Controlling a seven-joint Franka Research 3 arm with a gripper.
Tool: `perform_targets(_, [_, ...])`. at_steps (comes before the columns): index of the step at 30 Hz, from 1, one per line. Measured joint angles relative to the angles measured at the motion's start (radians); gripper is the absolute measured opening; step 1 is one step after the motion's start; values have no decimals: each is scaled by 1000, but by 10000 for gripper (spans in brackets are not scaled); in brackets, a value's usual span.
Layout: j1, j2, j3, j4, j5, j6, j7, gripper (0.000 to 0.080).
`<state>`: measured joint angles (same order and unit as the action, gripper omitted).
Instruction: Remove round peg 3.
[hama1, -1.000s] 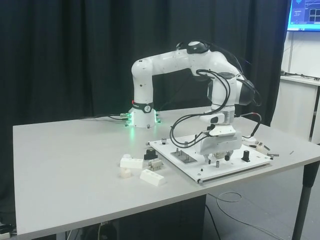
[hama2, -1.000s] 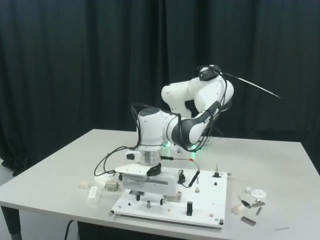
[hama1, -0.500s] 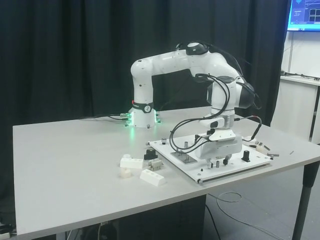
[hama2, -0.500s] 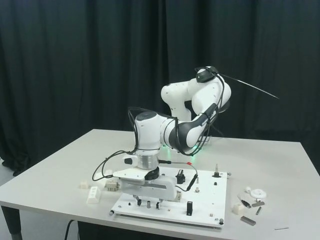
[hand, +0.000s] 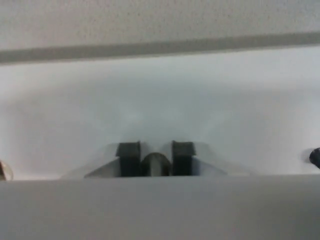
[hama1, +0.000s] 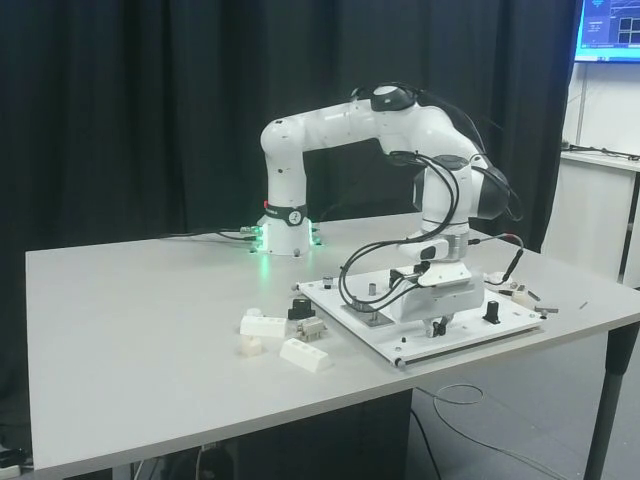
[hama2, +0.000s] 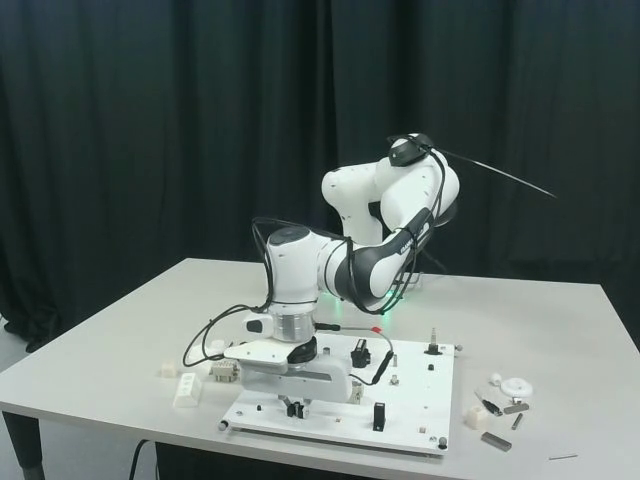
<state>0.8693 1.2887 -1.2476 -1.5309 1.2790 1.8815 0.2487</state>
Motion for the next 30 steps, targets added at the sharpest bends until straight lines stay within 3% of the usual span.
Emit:
perform_targets(4, [0, 0, -1, 2, 0, -1, 0, 176])
perform_targets(5, [0, 0, -2, 2, -1, -2, 0, 114])
perform_targets(9, [1, -2, -11, 5, -4, -14, 0, 114])
perform_targets(22, [16, -4, -131, 39, -16, -167, 7, 114])
perform_targets(30, [18, -5, -159, 55, -20, -197, 15, 113])
